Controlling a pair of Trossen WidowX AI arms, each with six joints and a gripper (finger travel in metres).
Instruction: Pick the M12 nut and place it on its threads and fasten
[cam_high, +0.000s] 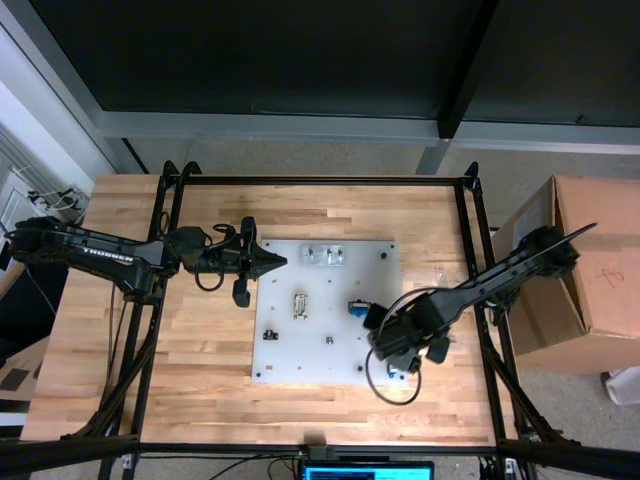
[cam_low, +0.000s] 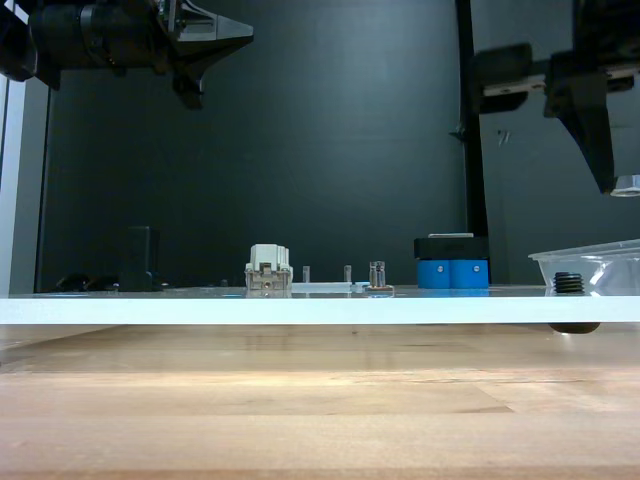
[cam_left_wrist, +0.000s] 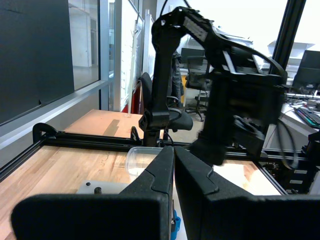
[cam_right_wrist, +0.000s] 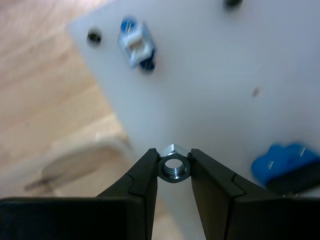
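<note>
So the right claw (cam_right_wrist: 173, 156) is clenched on the little silver nut (cam_right_wrist: 173, 168). The wrist cam on that arm shows it pinched between the two tips, with the threaded hole facing the camera. The claw is hanging in the air over the near right part of the white board (cam_high: 300, 350), well above it. From the low cam you can just catch the nut at the tip of the claw, up high and off to the right of the black ribbed stud (cam_low: 569, 284). The stud is bare, ribs all showing, so the nut is held in the air and clear of its threads. The clear tray (cam_low: 592, 262) sits right behind the stud in that low shot. There's a blue block (cam_low: 452, 272) further left on the board, and the same kind of blue shows under the claw in the wrist shot. Meanwhile the left claw (cam_high: 278, 262) is over at the board's far left edge, raised well off the wooden worktop (cam_high: 150, 380) and pointing in toward the board. It's clenched tight with nothing in it.
</note>
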